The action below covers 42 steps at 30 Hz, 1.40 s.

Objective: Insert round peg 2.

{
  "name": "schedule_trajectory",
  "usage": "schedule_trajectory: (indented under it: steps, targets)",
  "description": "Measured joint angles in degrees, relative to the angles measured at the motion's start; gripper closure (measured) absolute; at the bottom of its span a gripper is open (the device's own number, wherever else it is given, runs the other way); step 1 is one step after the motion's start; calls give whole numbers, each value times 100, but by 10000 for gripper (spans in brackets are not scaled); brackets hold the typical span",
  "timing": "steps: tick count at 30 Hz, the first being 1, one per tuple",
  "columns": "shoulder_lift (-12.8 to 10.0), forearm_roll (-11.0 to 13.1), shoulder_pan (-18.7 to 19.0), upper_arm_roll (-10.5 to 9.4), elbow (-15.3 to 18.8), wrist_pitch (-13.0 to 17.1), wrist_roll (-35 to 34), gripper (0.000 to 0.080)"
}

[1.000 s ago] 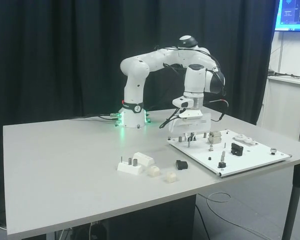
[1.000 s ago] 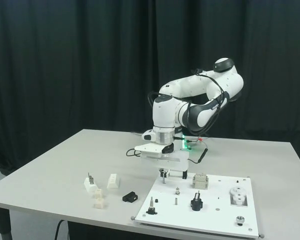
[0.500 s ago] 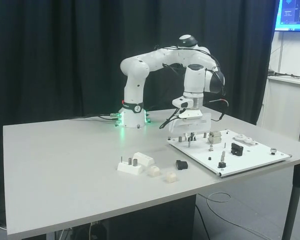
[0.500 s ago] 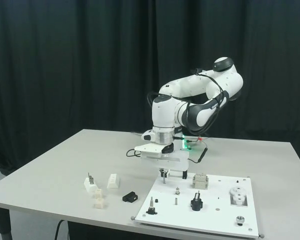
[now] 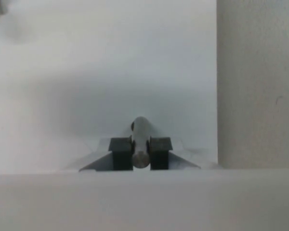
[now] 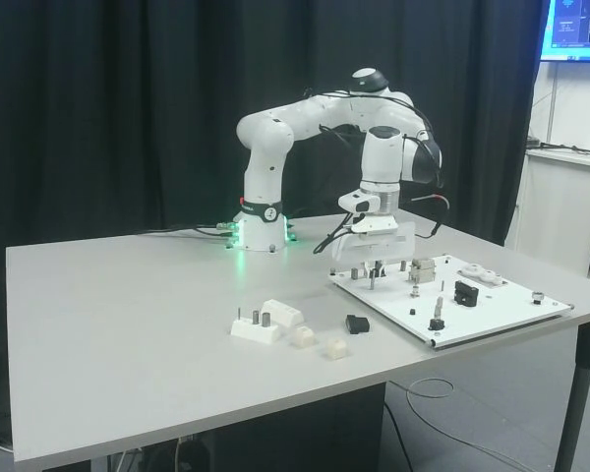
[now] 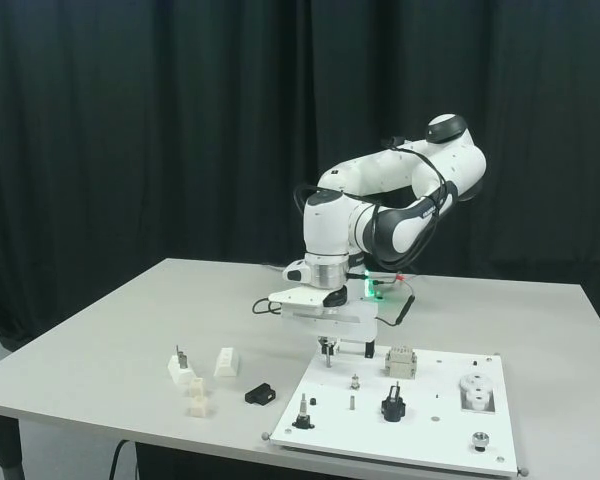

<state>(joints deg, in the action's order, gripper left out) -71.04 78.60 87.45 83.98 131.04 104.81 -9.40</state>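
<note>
A slim grey round peg (image 5: 140, 139) stands upright between my gripper's (image 5: 140, 153) two black fingertips, which are shut on it. In the room views the gripper (image 6: 373, 266) (image 7: 326, 348) hangs at the near-arm corner of the white board (image 6: 492, 307) (image 7: 435, 425), with the peg (image 6: 372, 276) (image 7: 326, 358) reaching down to the board's surface. Whether the peg's lower end sits in a hole is hidden from me.
On the board stand a grey connector block (image 7: 401, 362), black fittings (image 7: 391, 408), small pins (image 7: 355, 381) and a white round part (image 7: 476, 391). Beside the board on the grey table (image 6: 108, 315) lie white holder blocks (image 6: 265, 322) and a small black piece (image 6: 357, 323).
The gripper has risen very slightly with the peg; otherwise the arm holds its place over the board's corner.
</note>
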Motion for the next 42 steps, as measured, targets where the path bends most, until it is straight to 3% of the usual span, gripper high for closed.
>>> schedule_trajectory:
  steps: [20, 42]
  targets:
    - [45, 10, 19, 14, 21, -96, 95, 729]
    - [45, 91, 30, 0, 69, 43, 349, 729]
